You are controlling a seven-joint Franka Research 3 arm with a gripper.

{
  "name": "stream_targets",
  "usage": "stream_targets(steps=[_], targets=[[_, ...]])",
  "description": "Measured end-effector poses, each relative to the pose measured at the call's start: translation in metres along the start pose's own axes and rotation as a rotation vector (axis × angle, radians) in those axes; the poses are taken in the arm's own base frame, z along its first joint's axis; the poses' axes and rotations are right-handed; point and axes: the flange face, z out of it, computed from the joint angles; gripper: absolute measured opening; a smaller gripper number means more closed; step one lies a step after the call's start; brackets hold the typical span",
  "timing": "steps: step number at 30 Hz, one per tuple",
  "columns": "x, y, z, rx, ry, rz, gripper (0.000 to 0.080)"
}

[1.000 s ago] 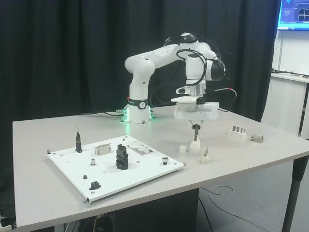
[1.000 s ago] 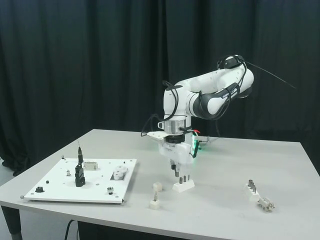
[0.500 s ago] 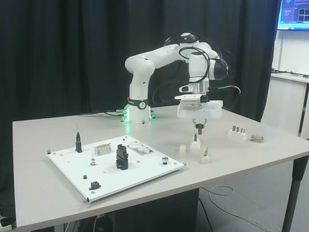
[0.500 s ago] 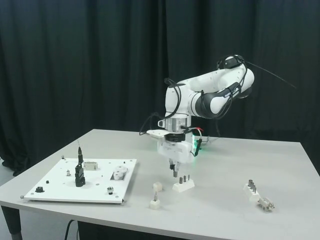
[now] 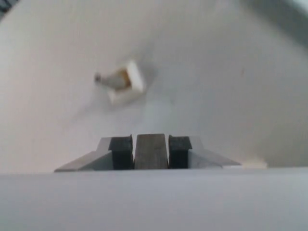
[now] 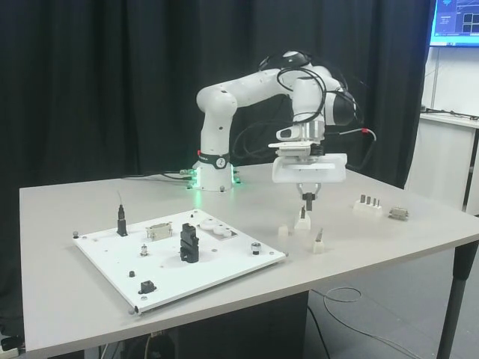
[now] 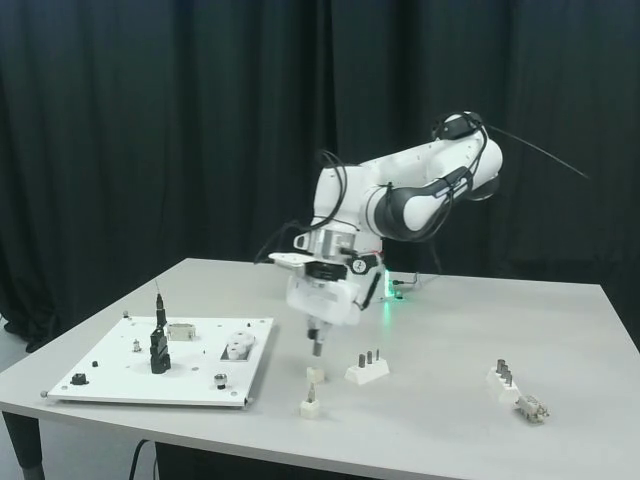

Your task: Insert square peg 4.

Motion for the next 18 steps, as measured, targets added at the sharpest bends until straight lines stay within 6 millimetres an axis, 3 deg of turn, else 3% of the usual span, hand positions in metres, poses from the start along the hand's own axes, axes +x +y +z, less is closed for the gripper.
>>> stream_targets(steps=[18], targets=[[0.113, -0.036, -0.004, 0.01, 0.108, -0.013, 0.0155]])
